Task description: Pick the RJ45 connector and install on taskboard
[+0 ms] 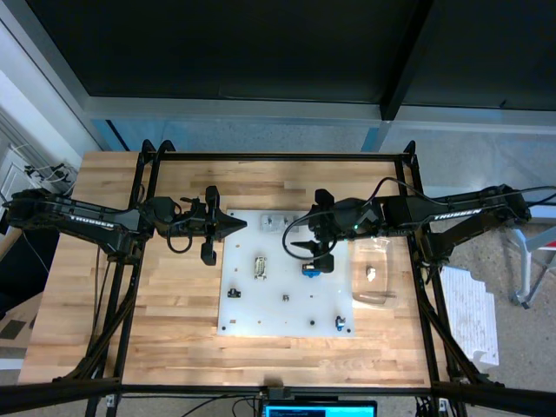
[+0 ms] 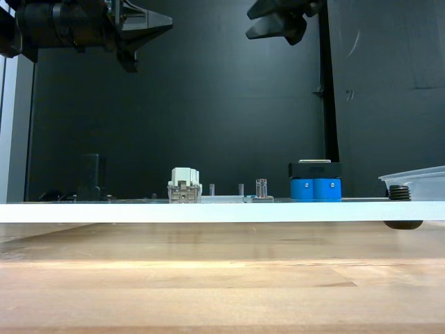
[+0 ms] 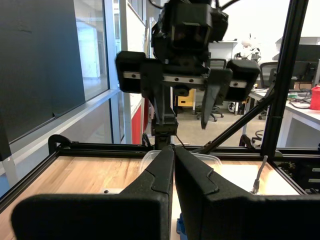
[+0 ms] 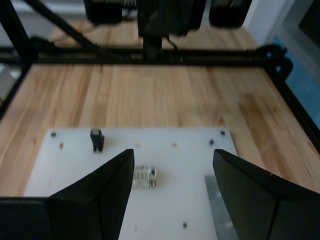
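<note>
Left gripper (image 3: 173, 148) hangs with fingers pressed together. Right gripper (image 4: 173, 155) hangs above the white board (image 1: 261, 304), fingers spread wide, nothing between them. The connector's place cannot be told.

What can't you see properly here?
Connector: too small in the high view to tell whether it is on the white block in the clear tray or in the blue jack.
Tray's inside: low view shows only its wall.
Left gripper, fingers shut by the left edge of the board, and right gripper, fingers open over its middle: cut off by the low view's top edge.
</note>
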{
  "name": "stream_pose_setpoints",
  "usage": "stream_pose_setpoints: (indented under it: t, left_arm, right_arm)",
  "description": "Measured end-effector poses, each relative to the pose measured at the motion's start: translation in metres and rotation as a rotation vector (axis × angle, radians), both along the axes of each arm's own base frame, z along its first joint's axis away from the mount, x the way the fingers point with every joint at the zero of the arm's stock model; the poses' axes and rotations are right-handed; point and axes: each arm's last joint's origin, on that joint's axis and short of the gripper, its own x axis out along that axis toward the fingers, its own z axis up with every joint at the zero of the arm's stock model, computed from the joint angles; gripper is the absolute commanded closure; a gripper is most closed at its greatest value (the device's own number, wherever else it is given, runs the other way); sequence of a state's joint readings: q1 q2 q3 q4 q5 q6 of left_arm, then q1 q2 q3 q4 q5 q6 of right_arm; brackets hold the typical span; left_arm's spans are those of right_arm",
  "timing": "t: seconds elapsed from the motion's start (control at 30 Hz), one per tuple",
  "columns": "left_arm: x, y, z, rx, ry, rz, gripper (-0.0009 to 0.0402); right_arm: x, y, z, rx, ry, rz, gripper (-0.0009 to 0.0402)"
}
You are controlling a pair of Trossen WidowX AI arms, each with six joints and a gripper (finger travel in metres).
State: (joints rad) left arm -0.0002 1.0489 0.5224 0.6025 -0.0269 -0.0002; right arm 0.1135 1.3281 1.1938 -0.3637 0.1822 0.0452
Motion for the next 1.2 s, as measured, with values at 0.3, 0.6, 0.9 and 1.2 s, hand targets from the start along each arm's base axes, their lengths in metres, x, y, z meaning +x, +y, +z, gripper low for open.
stream_pose_setpoints:
  t: [0.3,0.6,0.9,1.2]
  left_arm:
    - [0.000,0.000,0.000,0.000,0.000,0.000,0.0393]
    - [0.000,0.000,0.000,0.000,0.000,0.000,0.0393]
    - [0.000,0.000,0.000,0.000,0.000,0.000,0.0393]
    - [0.000,0.000,0.000,0.000,0.000,0.000,0.0393]
  right_arm:
    - [-0.003,-0.024,0.001,-0.003,-0.163,0.071,0.0264]
    - [-0.006,-0.031,-0.004,-0.013,-0.299,0.113,0.0366]
    - [-0.017,-0.031,-0.027,0.010,-0.428,0.114,0.0395]
    - [-0.025,-0.029,-0.043,0.058,-0.489,0.109,0.0393]
